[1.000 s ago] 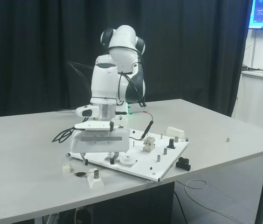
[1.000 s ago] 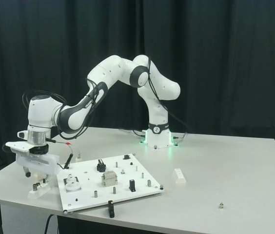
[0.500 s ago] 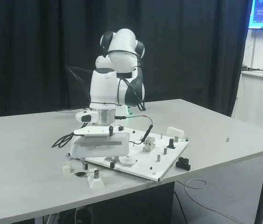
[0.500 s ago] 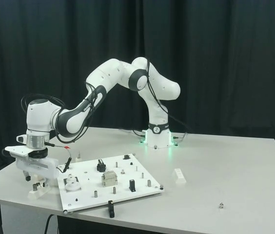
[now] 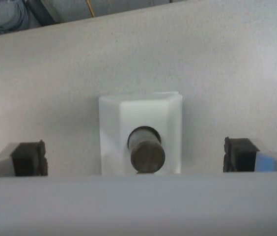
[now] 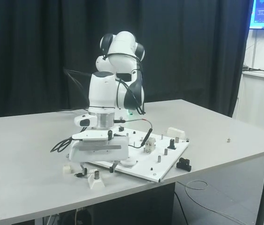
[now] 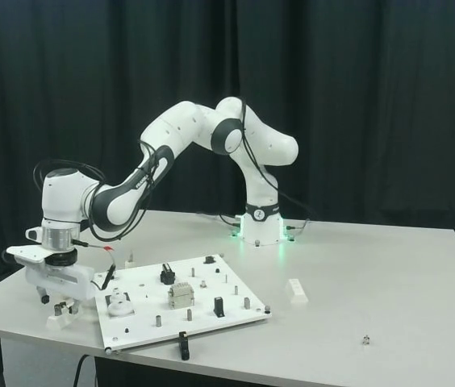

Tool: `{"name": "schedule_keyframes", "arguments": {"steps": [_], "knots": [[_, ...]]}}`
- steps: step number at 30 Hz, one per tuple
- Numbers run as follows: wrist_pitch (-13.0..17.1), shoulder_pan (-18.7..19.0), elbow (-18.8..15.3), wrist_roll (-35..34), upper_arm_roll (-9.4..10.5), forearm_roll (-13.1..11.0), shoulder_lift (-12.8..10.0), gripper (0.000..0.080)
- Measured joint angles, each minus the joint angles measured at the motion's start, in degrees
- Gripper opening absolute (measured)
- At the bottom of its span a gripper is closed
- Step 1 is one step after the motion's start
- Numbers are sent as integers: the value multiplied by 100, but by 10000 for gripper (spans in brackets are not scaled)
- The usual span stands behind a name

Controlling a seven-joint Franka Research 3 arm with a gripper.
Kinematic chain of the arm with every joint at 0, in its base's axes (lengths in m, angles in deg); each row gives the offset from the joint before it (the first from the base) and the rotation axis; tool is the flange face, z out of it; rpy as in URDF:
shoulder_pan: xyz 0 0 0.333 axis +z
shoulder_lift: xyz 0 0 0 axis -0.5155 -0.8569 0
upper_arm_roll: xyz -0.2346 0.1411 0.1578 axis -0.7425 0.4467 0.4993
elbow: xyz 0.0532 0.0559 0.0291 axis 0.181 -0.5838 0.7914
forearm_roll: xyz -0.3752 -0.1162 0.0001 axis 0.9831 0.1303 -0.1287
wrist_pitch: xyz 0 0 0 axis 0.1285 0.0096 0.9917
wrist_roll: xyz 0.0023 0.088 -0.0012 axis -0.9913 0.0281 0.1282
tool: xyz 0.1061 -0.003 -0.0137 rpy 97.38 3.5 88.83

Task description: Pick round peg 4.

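The round peg [image 5: 146,153] is a short dark grey cylinder standing upright in a small white holder block [image 5: 141,118] on the table, just off the board's corner. My gripper [image 5: 133,157] hangs straight above it, open. One black fingertip [image 5: 28,158] and the other fingertip [image 5: 239,154] stand wide apart on either side of the peg, touching nothing. From the first room view the gripper [image 6: 97,168] sits just over the peg [image 6: 95,176]. In the second room view the gripper [image 7: 58,301] hovers over the holder block [image 7: 60,319].
The white board [image 6: 143,164] with several small pegs and fittings lies beside the holder. A small white cube [image 6: 67,168] sits close by. A black clip [image 6: 184,163] lies at the board's front edge. A white block [image 7: 296,291] and a tiny part [image 7: 365,339] lie farther off.
My gripper has moved off the board's corner toward the table's front edge and come down, so it now stands over the holder with the peg between its fingers.
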State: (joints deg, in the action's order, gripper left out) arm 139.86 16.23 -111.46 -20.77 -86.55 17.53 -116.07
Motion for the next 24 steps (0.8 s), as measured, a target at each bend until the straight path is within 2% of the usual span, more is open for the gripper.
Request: {"name": "schedule_keyframes", "arguments": {"steps": [17,18,22,23,24], "knots": [[-1,-60,50,0,-12,-30,-113,800],[-1,-62,52,0,-12,-34,-117,516],[-1,-66,68,-3,-12,-58,-127,516],[-1,-67,73,-4,-12,-63,-128,346],[-1,-67,79,-4,-12,-70,-130,346]]}}
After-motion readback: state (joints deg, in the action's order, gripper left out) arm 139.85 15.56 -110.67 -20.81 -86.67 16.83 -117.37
